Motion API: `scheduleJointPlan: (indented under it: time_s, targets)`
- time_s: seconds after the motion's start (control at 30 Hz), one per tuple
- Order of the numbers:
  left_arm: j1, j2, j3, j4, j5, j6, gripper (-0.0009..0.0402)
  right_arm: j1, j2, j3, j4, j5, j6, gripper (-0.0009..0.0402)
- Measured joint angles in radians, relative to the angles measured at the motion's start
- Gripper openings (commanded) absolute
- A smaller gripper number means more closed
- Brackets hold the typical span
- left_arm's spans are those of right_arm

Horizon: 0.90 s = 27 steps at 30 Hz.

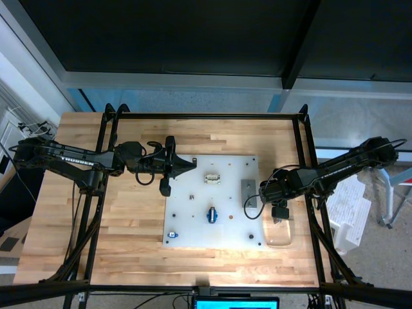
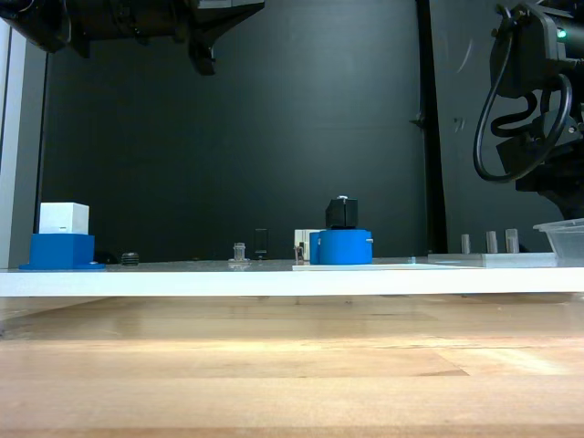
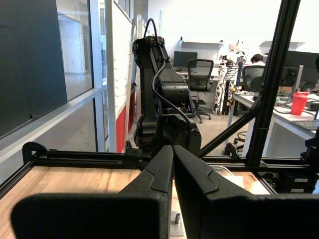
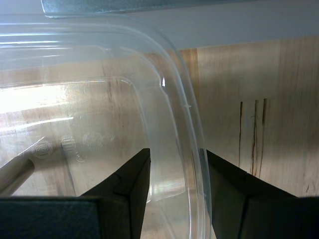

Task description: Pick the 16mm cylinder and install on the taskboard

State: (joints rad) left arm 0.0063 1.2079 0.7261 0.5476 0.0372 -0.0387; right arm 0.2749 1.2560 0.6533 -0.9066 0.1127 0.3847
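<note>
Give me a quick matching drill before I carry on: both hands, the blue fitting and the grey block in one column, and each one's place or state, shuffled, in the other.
Things
1. left hand
2. right hand
3. blue fitting
4. grey block

Places and states
a. open, over the clear tray, fingers either side of its rim
b. near the middle of the white board
c. shut, above the board's far left part
d. by the board's right edge

Pairs: 1-c, 2-a, 3-b, 4-d
</note>
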Motion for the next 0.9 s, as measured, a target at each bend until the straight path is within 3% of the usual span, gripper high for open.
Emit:
scheduleJointPlan:
  time_s: [0.67, 0.9]
  targets:
    - [0.0, 0.0, 0.0, 0.0, 0.0, 0.0, 0.0001, 0.0, 0.0, 0.002, -0.003, 0.0, 0.0, 0.0143]
    - [0.0, 0.0, 0.0, 0.0, 0.0, 0.0, 0.0001, 0.0, -0.012, 0.079, -0.12, 0.0, 0.001, 0.0175]
